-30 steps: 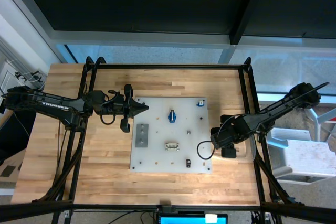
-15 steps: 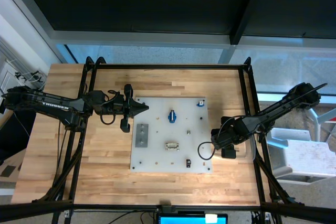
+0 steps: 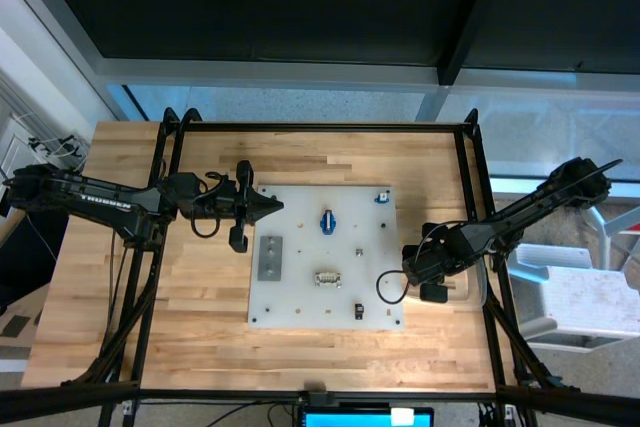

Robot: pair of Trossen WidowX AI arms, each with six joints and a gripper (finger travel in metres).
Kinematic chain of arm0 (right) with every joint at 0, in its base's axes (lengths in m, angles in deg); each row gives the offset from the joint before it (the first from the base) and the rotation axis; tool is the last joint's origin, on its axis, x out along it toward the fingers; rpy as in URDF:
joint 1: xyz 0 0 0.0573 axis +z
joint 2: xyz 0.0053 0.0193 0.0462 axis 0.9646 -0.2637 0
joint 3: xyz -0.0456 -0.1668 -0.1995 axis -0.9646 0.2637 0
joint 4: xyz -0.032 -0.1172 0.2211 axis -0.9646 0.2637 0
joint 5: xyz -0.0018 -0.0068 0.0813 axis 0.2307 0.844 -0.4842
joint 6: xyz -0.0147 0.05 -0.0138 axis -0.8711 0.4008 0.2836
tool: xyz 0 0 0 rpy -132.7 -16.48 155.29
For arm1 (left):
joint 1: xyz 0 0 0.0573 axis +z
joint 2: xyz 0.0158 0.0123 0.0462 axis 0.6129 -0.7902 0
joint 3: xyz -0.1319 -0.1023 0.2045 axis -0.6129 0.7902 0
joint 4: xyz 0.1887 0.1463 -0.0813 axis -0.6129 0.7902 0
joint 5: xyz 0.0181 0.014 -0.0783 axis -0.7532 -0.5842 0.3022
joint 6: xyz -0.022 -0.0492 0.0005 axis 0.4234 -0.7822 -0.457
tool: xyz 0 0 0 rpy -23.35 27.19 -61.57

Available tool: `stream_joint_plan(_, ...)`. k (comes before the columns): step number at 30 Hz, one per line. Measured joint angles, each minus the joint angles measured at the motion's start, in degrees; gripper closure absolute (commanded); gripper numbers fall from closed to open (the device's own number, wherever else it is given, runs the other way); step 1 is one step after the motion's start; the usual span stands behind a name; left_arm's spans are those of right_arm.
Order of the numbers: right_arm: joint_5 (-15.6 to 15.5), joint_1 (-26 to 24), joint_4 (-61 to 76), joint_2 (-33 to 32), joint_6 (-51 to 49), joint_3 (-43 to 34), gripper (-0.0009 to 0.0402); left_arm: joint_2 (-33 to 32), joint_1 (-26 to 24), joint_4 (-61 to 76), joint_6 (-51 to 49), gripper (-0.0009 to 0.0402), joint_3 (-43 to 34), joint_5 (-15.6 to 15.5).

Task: Pick the 16mm bar and place in it's hole on the taskboard

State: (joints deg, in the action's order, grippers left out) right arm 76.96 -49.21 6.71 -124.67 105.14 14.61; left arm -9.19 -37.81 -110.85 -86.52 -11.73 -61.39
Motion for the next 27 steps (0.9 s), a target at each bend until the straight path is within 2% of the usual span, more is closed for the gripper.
stream_joint_plan(4, 0.0, 0.0, 0.0, 0.0, 0.0, 0.0, 0.0394, 0.0, 0.0, 0.0, 0.0, 0.0393, 0.0, 0.0)
stream_joint_plan(9, -1.4, 0.0, 0.2, 0.0, 0.2, -0.2, 0.0384, 0.0, 0.0, 0.0, 0.0, 0.0393, 0.0, 0.0)
stream_joint_plan(16, -1.5, 0.0, 3.4, 0.0, 0.6, -2.7, 0.0394, 0.0, 0.0, 0.0, 0.0, 0.0393, 0.0, 0.0)
stream_joint_plan(27, -1.5, 0.0, 12.8, 0.0, 6.1, -12.3, 0.0393, 0.0, 0.0, 0.0, 0.0, 0.0393, 0.0, 0.0)
